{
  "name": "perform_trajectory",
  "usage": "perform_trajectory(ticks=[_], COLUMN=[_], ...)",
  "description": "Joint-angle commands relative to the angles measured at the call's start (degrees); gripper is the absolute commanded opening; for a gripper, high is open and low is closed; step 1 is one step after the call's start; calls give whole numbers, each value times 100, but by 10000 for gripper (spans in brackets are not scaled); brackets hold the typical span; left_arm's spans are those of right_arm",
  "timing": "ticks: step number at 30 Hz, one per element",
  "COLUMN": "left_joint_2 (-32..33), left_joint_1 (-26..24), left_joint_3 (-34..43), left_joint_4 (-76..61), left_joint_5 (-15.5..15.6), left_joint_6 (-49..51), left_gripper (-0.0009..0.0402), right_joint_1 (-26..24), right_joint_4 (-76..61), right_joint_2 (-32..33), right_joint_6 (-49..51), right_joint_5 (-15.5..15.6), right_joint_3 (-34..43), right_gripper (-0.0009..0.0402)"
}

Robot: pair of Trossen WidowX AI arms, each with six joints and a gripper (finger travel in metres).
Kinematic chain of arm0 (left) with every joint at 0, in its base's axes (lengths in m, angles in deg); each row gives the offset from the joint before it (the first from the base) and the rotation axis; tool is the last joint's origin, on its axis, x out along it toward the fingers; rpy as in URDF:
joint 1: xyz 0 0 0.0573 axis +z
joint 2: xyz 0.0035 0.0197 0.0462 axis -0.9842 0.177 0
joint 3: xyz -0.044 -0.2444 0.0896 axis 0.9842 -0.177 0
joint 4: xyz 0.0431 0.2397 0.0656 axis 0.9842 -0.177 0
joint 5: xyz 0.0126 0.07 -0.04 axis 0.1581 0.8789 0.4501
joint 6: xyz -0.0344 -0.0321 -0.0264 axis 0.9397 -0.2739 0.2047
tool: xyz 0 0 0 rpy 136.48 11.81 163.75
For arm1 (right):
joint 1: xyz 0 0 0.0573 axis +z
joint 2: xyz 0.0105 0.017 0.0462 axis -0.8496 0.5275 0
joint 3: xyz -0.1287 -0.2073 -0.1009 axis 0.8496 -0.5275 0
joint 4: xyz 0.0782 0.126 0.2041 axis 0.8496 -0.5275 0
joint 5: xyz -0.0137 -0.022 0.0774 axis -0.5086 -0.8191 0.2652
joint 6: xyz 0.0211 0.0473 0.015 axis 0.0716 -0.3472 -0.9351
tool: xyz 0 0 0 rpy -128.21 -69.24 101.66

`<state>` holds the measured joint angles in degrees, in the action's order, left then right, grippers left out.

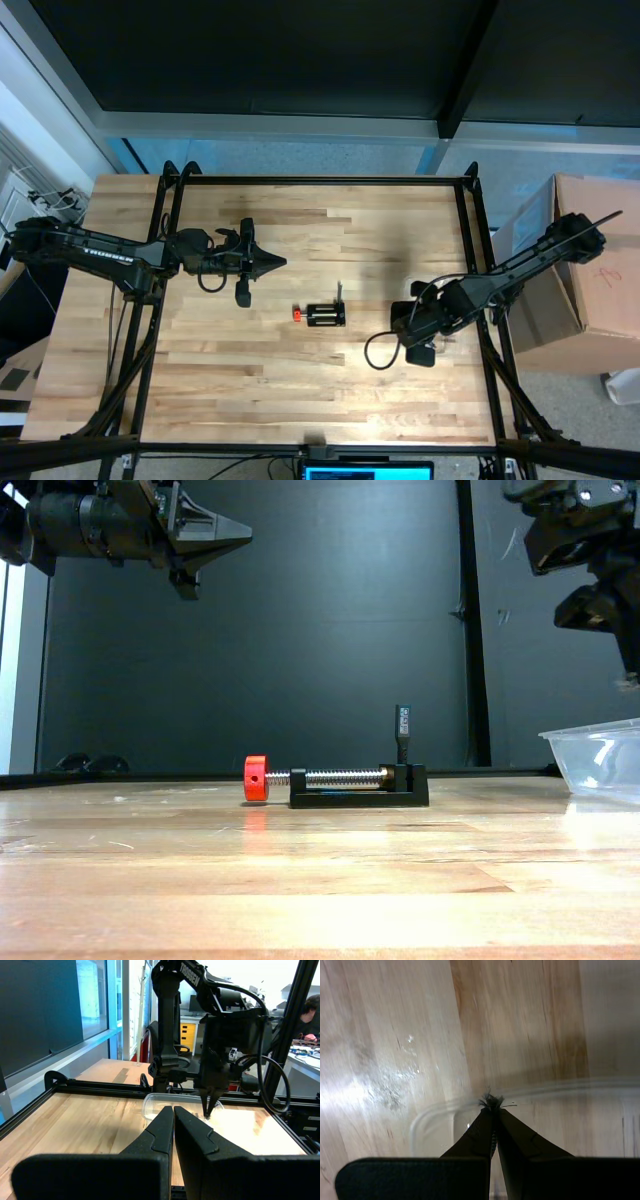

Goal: Remove the USB-C connector from the USB-C receptacle and place in the container

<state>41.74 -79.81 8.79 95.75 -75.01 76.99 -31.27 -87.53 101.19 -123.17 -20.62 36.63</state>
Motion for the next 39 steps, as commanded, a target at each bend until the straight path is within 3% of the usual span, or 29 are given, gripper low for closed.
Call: perform_trajectory(ticks=[1,6,13,16,31,39], left_joint_2=[2,2,2,2,2,2], left_joint_1=[2,2,2,2,2,2], left_joint_3=[0,0,0,0,0,0], left_joint_4=[0,0,2,0,0,2], left_joint_5=[0,0,0,0,0,0], left_joint_6=[-2,-2,-2,-2,-2,-2], left_gripper=[0,0,0,0,0,0], right_joint_1=[-57,-68,-111,-175,-1067,-1069], right_joint_4=[22,52,-7,-13,-299,-1137], right_joint_2=[-120,-229,-330,-413,-1563,-1703], right_joint_6=[-81,-201,-315,-249,503,1010], right_joint_5=[-15,-39,-55,-52,11,61], right_joint_3=[-234,-435,-448,-444,-426,-426], right_gripper=[1,36,170,209,208,280])
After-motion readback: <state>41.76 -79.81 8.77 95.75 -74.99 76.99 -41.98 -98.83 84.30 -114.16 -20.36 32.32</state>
